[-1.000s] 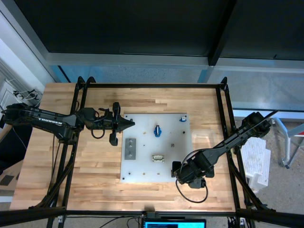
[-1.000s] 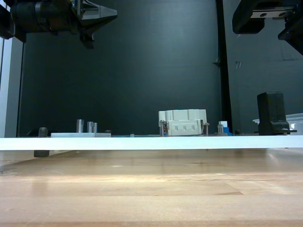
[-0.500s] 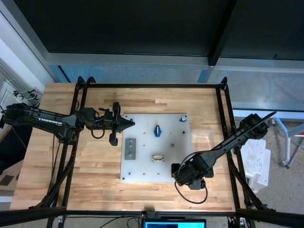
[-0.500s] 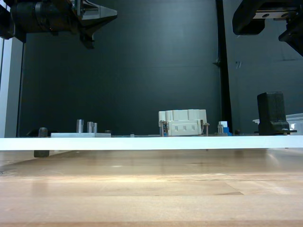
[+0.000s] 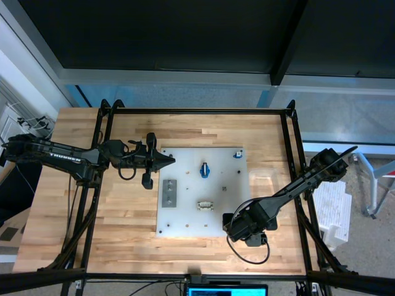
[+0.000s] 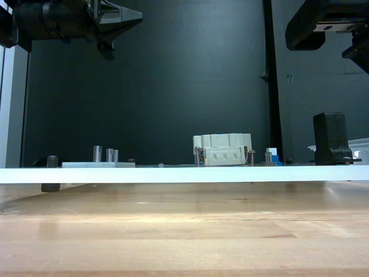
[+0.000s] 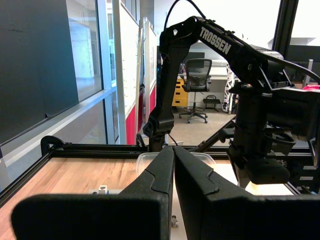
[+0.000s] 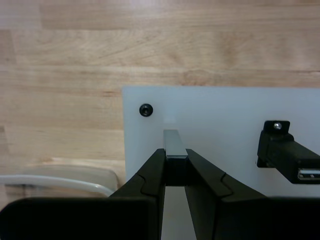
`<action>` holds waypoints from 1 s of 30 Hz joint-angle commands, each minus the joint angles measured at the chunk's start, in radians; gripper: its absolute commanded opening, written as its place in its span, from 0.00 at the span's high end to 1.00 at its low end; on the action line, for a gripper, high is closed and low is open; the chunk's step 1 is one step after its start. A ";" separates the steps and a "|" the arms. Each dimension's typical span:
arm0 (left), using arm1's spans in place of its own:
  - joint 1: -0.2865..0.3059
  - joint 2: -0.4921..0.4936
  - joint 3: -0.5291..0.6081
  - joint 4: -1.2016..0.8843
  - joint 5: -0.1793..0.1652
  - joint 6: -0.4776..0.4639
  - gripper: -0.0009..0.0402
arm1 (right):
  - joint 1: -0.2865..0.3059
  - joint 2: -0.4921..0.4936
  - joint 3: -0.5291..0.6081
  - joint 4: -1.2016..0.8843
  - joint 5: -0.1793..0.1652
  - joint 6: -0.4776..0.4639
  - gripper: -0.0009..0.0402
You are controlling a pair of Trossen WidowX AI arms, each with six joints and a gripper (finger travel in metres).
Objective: Pick the 16mm bar and install on taskboard
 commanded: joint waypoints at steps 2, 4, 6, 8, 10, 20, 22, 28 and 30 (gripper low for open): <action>0.000 0.000 0.000 0.000 0.000 0.000 0.98 | -0.001 0.000 -0.001 0.002 0.000 0.002 0.98; 0.000 0.000 0.000 0.000 0.000 0.000 0.98 | -0.003 0.000 -0.001 0.003 0.000 0.005 0.98; 0.000 0.000 0.000 0.000 0.000 0.000 0.98 | -0.005 0.001 -0.002 0.005 0.000 0.005 0.98; 0.000 0.000 0.000 0.000 0.000 0.000 0.98 | -0.006 0.001 -0.004 0.008 0.000 0.005 0.98; 0.000 0.000 0.000 0.000 0.000 0.000 0.98 | -0.007 0.001 -0.010 0.013 0.000 0.006 0.98; 0.000 0.000 0.000 0.000 0.000 0.000 0.98 | -0.016 0.000 -0.026 0.022 -0.001 0.009 0.98; 0.000 0.000 0.000 0.000 0.000 0.000 0.98 | -0.016 -0.001 -0.032 0.032 -0.001 0.009 0.98; 0.000 0.000 0.000 0.000 0.000 0.000 0.98 | -0.018 -0.002 -0.041 0.048 -0.001 0.009 0.98; 0.000 0.000 0.000 0.000 0.000 0.000 0.98 | -0.018 -0.002 -0.042 0.052 -0.001 0.008 0.98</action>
